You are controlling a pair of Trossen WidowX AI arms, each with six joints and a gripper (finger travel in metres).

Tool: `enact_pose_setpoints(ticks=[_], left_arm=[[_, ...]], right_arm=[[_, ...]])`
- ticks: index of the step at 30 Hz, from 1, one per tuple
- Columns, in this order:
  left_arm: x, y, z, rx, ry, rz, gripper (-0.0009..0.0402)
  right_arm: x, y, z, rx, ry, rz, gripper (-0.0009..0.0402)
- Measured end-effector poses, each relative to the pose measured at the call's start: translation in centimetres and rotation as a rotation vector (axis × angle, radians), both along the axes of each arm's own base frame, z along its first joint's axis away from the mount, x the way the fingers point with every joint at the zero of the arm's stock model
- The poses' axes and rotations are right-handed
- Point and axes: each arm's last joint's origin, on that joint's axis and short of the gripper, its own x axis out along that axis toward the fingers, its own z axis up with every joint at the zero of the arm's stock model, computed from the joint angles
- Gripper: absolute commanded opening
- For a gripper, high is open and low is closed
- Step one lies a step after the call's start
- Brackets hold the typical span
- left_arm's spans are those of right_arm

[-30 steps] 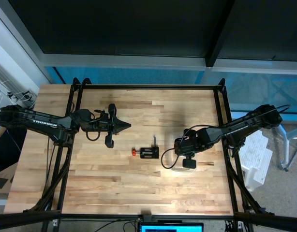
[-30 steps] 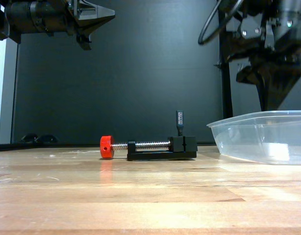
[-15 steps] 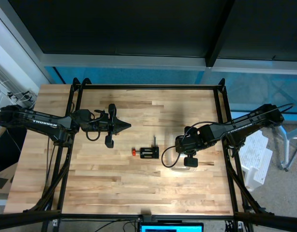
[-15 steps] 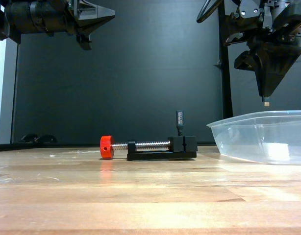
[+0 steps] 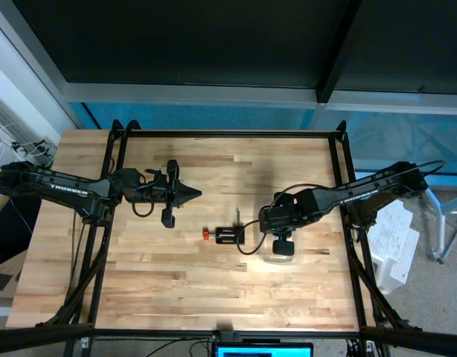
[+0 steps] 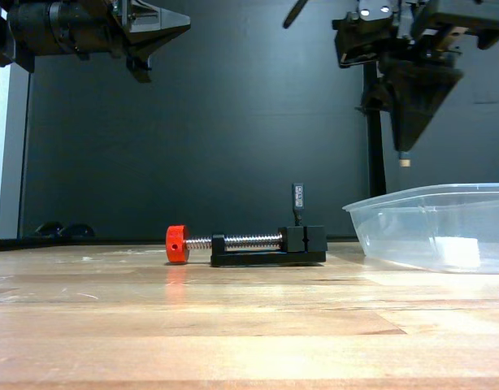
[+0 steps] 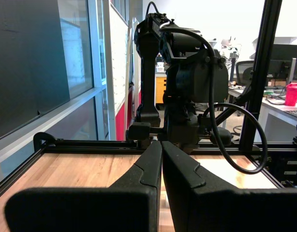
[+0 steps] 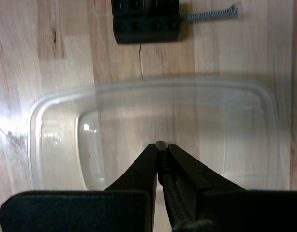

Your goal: Pick the usb-c connector and install on the hub

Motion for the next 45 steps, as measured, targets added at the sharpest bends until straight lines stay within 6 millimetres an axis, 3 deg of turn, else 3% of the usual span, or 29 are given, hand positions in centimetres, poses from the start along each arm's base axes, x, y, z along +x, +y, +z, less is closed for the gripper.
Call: enact_pose_setpoints(ticks=[21,36,45], left_arm=[[0.0,0.0,0.0,0.000,0.000,0.000,0.0000],[0.0,0.0,0.0,0.000,0.001,0.000,0.0000],[0.0,0.0,0.0,0.000,0.000,0.000,0.0000]], right_arm=[[6.1,0.3,0.4,-0.025,0.016,0.053,0.0000],[8.6,0.1,0.1,-0.031,-0.005,0.070,0.0000],[8.9,0.1,0.2,-0.031,-0.027,0.070,0.0000]])
